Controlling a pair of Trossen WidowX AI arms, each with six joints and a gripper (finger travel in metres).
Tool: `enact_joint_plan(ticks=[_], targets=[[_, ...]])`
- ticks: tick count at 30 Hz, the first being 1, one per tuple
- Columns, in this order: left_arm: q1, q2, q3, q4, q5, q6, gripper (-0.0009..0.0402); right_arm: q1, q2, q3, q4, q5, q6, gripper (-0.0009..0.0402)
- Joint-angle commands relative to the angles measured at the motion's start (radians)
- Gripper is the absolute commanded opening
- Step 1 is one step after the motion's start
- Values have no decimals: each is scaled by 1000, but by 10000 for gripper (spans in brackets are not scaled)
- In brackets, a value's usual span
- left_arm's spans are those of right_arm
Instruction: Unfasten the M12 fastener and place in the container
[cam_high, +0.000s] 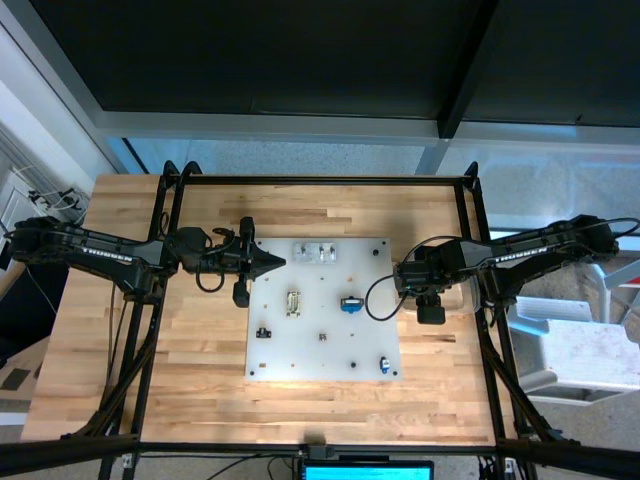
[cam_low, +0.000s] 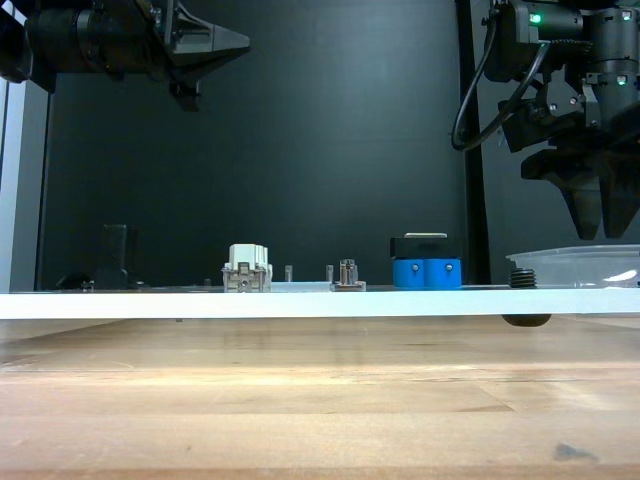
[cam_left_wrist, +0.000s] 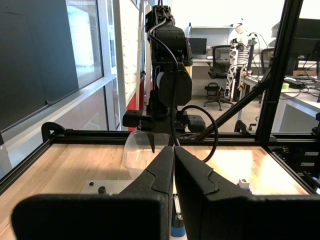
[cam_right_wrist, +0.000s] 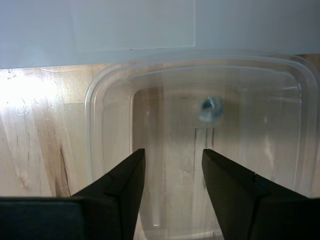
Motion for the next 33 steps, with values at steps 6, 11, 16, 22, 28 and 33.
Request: enact_joint_plan(ticks=[6, 11, 16, 22, 28, 33], targets=[[0, 0, 0, 0, 0, 0, 0, 0, 1, 0, 0, 1, 4, 196], [0, 0, 0, 0, 0, 0, 0, 0, 1, 0, 1, 0, 4, 196], [0, 0, 0, 0, 0, 0, 0, 0, 1, 0, 1, 0, 12, 197], [0, 0, 0, 0, 0, 0, 0, 0, 1, 0, 2, 0, 12, 197], [0, 0, 0, 0, 0, 0, 0, 0, 1, 0, 6, 0, 12, 197], [0, 0, 0, 0, 0, 0, 0, 0, 1, 0, 8, 0, 12, 197]])
